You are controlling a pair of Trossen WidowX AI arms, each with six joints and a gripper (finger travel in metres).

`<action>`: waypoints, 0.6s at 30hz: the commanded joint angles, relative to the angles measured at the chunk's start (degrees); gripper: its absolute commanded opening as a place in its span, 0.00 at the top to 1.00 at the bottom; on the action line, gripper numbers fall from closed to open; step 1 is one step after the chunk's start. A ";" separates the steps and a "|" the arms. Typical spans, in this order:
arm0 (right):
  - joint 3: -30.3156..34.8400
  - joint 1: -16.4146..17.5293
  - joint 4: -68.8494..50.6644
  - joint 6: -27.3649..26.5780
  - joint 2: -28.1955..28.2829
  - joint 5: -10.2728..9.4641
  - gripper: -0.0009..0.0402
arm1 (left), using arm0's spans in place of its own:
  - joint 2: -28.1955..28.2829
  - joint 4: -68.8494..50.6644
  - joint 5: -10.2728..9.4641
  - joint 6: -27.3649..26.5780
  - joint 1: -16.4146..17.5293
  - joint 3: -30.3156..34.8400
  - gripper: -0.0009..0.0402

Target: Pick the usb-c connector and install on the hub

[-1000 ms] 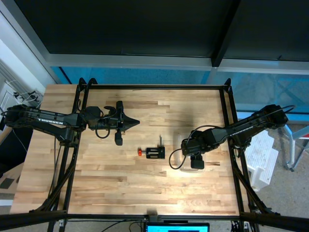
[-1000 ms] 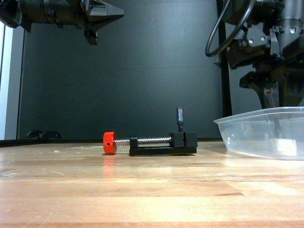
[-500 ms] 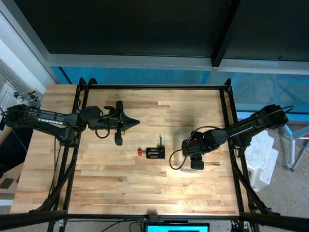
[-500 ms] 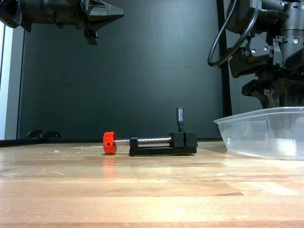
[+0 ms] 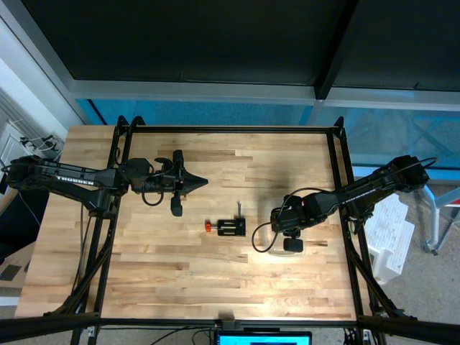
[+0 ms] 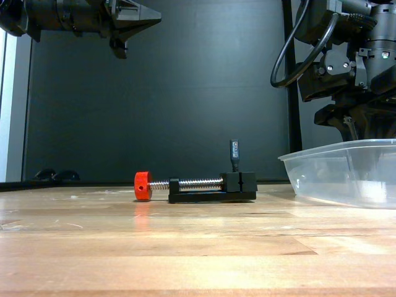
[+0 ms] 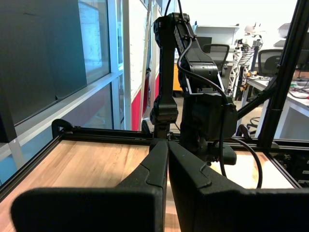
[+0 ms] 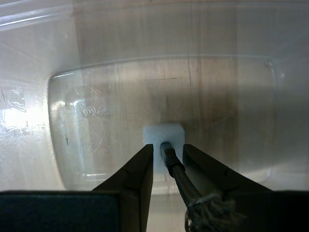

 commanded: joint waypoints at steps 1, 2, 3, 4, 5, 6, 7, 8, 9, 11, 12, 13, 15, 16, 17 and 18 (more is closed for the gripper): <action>0.02 0.02 -0.07 -0.02 -0.02 -0.02 0.84 | 0.02 0.02 0.02 0.00 0.00 0.00 0.98; 0.02 0.02 -0.13 -0.02 -0.02 -0.04 0.85 | 0.02 0.00 0.00 0.00 0.02 0.00 0.98; 0.02 0.02 -0.22 -0.02 -0.02 -0.02 0.86 | 0.02 0.02 0.02 0.00 0.02 0.00 0.98; 0.02 0.02 -0.31 -0.02 -0.02 -0.04 0.87 | 0.02 0.00 0.00 0.00 0.02 0.00 0.98; 0.02 0.02 -0.37 -0.02 -0.02 -0.02 0.88 | 0.02 0.00 0.02 0.00 0.02 0.00 0.98; 0.02 0.02 -0.42 -0.04 -0.02 -0.02 0.90 | 0.02 0.02 0.02 0.00 0.02 0.00 0.98; 0.02 0.02 -0.42 -0.07 -0.02 -0.04 0.91 | 0.02 0.00 0.02 0.00 0.02 0.00 0.98; 0.02 0.02 -0.42 -0.07 -0.02 -0.02 0.92 | 0.02 0.00 0.00 0.00 0.02 0.00 0.98; 0.02 0.02 -0.42 -0.09 -0.02 -0.02 0.93 | 0.02 0.00 0.02 0.00 0.02 0.00 0.98; 0.02 0.00 -0.42 -0.07 -0.02 -0.02 0.96 | 0.02 0.00 0.00 0.00 0.02 0.00 0.98; 0.02 0.02 -0.42 -0.07 -0.02 0.00 0.97 | 0.02 0.00 0.00 0.00 0.00 0.00 0.98; 0.02 0.02 -0.42 -0.09 -0.02 -0.02 0.98 | 0.02 0.00 0.00 0.00 0.02 0.00 0.98; 0.02 0.00 -0.44 -0.07 -0.02 -0.02 0.98 | 0.02 0.00 0.00 0.00 0.02 0.00 0.98; 0.02 0.02 -0.44 -0.07 -0.02 -0.02 0.97 | 0.02 0.02 0.00 0.00 0.02 0.00 0.98; 0.02 0.02 -0.44 -0.07 -0.02 0.00 0.97 | 0.02 0.00 0.02 0.00 0.02 0.00 0.98; 0.02 0.00 -0.48 -0.07 -0.02 -0.02 0.98 | 0.02 0.00 0.02 0.00 0.02 0.00 0.98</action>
